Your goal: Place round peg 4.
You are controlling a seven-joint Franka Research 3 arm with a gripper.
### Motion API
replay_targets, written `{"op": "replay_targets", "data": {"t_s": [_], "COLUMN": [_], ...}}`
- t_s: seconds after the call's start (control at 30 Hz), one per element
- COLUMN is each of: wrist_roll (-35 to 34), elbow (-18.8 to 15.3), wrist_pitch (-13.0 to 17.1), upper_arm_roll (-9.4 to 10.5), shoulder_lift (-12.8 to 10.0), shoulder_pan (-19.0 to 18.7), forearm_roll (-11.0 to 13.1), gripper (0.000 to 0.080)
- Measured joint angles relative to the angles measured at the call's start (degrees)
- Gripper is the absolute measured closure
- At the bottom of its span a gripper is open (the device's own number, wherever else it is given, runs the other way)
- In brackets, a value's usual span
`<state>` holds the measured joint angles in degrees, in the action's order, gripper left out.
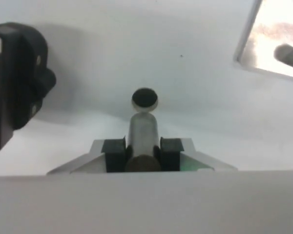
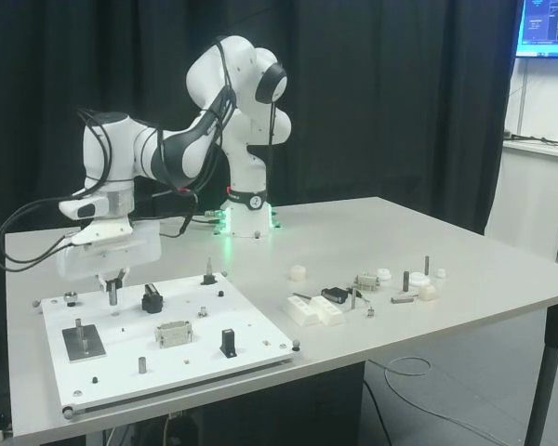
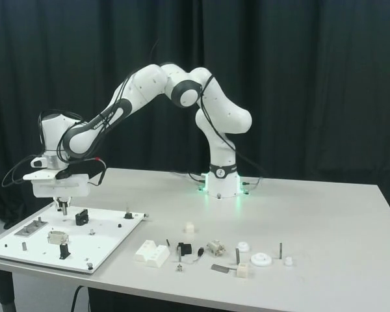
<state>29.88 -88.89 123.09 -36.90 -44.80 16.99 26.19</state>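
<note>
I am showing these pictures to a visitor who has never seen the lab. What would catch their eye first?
Most striking is the white arm arching from its green-lit base over to the white board at the table's end. There the gripper holds a round peg upright, just above a black hole in the board. Small loose parts lie scattered on the grey table beside the board.

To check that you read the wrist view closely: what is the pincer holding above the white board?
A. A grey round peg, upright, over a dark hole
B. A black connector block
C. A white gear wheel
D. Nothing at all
A: the pincer is shut on the round peg, whose lower end hangs next to the dark hole in the white board.
</note>
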Motion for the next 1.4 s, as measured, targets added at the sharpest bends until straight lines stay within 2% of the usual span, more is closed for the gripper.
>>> {"op": "replay_targets", "data": {"t_s": [0.33, 1.07, 1.4], "wrist_roll": [0.0, 0.0, 0.0], "elbow": [-1.6, -2.1, -3.9], "wrist_pitch": [0.0, 1.0, -2.7], "upper_arm_roll": [-0.59, -0.6, -0.69], "shoulder_lift": [2.1, 2.6, 5.3], "shoulder_pan": [-0.6, -0.7, -2.3], "forearm_roll": [0.0, 0.0, -0.3], "gripper": [0.0657, 0.0657, 0.0657]}}
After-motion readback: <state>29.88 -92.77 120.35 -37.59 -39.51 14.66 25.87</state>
